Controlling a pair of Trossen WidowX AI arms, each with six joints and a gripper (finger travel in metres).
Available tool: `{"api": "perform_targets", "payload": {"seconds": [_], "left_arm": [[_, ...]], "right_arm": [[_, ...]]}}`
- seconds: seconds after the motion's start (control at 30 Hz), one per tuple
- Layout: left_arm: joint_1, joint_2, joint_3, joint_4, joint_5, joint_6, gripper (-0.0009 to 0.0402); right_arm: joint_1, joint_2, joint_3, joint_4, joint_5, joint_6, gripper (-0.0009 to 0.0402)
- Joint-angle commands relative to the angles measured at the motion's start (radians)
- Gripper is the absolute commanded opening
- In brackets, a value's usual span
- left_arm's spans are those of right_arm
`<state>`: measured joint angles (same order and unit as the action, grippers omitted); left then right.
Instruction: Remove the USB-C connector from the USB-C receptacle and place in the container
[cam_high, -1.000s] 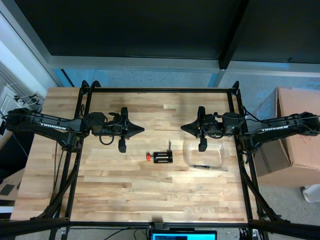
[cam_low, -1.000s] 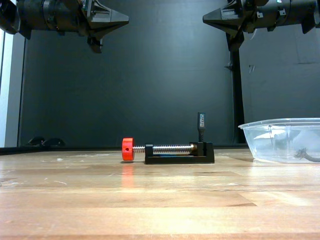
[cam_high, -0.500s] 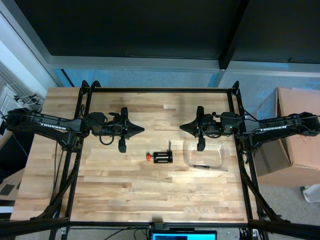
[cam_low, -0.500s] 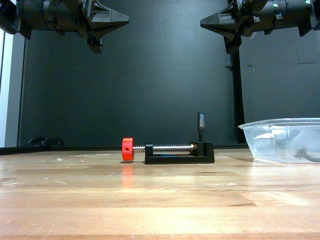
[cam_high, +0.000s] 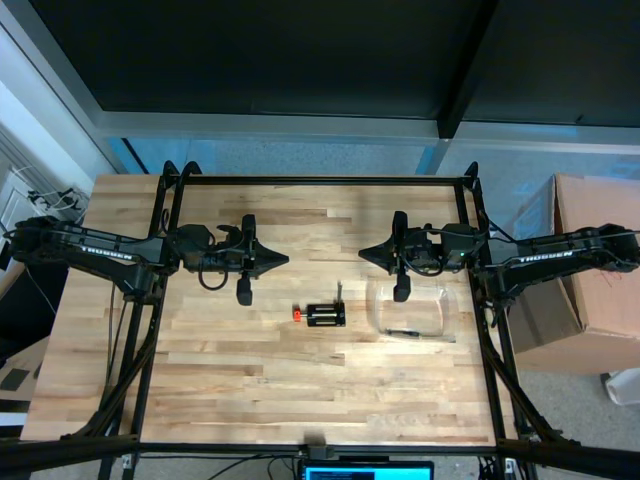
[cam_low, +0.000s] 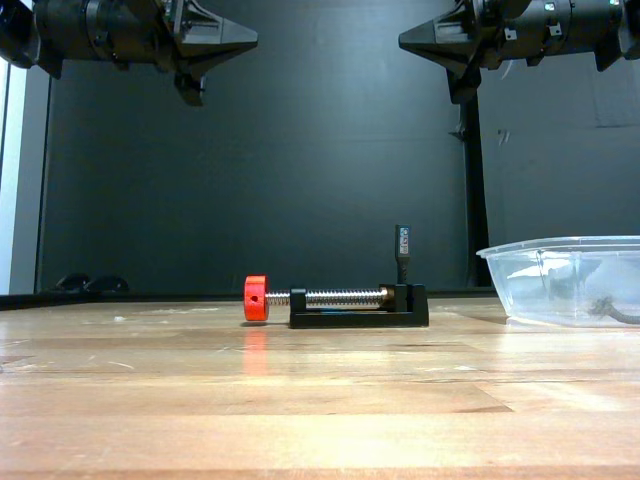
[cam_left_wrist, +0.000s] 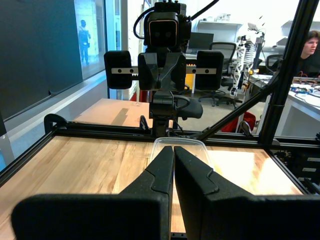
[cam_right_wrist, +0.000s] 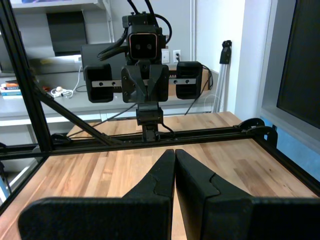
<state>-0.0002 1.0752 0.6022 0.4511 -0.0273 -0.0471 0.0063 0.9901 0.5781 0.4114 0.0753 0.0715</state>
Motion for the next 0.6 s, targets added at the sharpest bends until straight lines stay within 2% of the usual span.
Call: {"api": "perform_targets", "payload": {"seconds": [0.03,0.6], "left_arm": [[0.000,0.000,0.000,0.000,0.000,0.000,0.0000],[0.000,0.000,0.000,0.000,0.000,0.000,0.0000]], "right_arm": [[0.000,0.000,0.002,-0.002,0.003,0.000,0.0000],[0.000,0.000,0.001,-0.007,0.011,-0.001,0.0000]]}}
